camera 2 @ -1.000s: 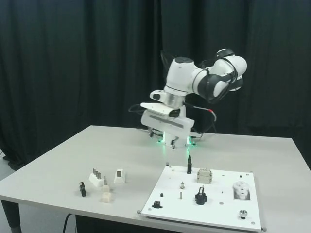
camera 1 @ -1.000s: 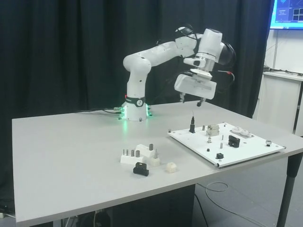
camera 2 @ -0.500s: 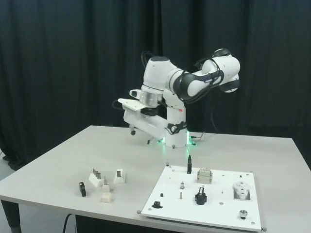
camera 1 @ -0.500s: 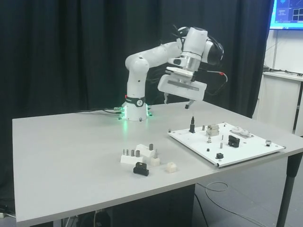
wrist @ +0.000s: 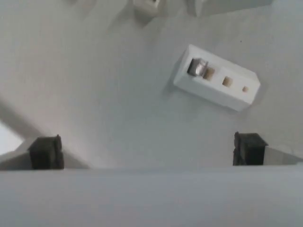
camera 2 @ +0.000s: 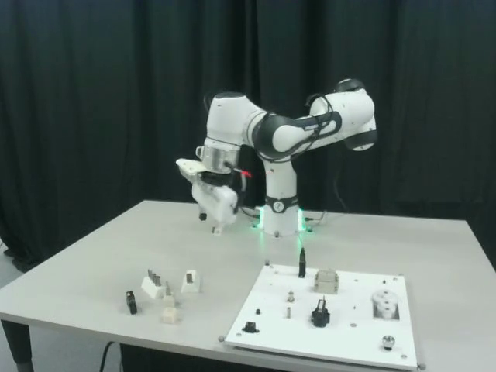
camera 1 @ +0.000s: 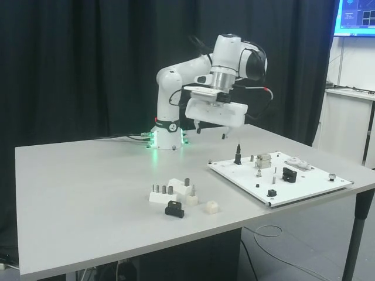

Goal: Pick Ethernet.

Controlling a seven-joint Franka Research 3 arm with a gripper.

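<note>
Since half a second ago the arm point(camera 1: 176, 76) has swung its wrist further away from the white board point(camera 1: 304, 184) and toward the middle of the grey table point(camera 1: 88, 175); nothing on the table has shifted. The gripper point(camera 1: 211, 133) now hangs high over bare table in front of the green-lit base point(camera 1: 167, 140), hand pointing down, elbow folded back above the base. In the wrist view its two black fingertips point(wrist: 46, 152) stand wide apart with only table between them: spread open, holding nothing. The Ethernet piece is probably the one small black connector point(camera 1: 174, 209), though this cannot be told for certain. It lies on the table at the near edge of the loose cluster, apart from the gripper and untouched. In the first room view its long axis runs roughly across the picture, flat on the table; which end is the plug end cannot be told. Count in the cluster: one black piece and four white pieces, namely a low block with pegs point(camera 1: 158, 196), a taller block point(camera 1: 177, 185), a small block with a peg point(camera 1: 191, 198) and one cube point(camera 1: 211, 206). There is one board, carrying several small fittings.
</note>
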